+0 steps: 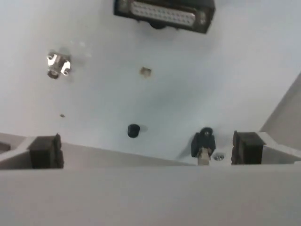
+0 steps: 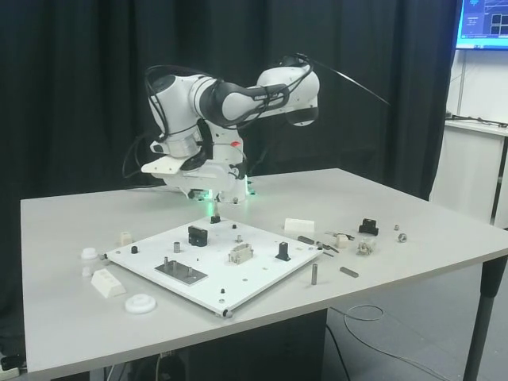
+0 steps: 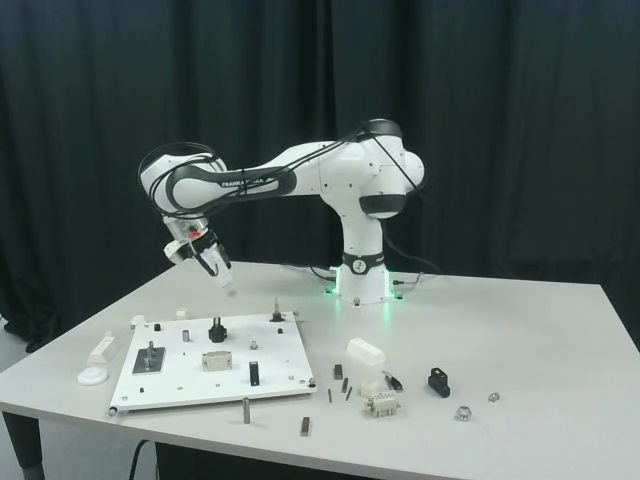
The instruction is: Remove Ethernet.
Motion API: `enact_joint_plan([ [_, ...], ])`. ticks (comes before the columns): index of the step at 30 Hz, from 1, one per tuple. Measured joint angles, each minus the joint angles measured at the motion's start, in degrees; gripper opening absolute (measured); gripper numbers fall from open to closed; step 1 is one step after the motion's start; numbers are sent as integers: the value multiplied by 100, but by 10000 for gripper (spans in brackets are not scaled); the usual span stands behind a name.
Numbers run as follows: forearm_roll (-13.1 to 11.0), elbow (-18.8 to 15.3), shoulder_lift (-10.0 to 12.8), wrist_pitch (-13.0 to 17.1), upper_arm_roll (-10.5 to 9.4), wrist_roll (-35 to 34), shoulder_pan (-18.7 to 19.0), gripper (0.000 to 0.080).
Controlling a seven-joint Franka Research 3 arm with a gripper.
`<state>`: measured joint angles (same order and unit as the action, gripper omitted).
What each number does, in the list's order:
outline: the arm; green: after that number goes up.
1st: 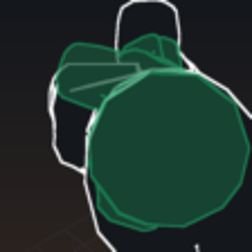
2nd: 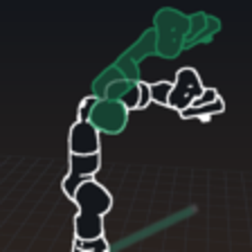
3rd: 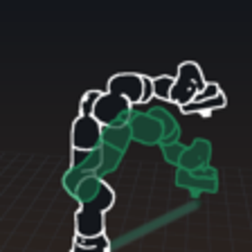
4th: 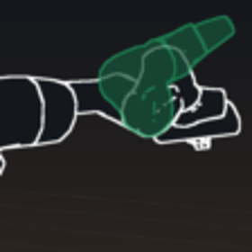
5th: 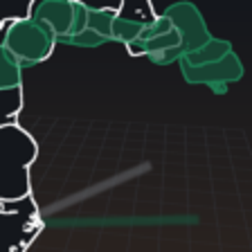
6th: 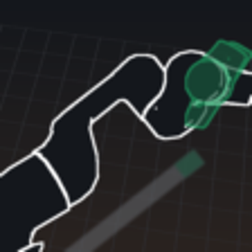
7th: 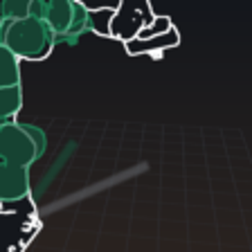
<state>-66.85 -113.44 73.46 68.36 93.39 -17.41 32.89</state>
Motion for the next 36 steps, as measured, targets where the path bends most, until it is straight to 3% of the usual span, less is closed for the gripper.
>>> enact_joint_plan([
  [11,90,-236,-143,-56,-82,-6,-63,800],
  [24,139,-603,-153,-81,-108,-373,-55,800],
  [36,296,-893,-351,-74,-315,-341,-19,800],
])
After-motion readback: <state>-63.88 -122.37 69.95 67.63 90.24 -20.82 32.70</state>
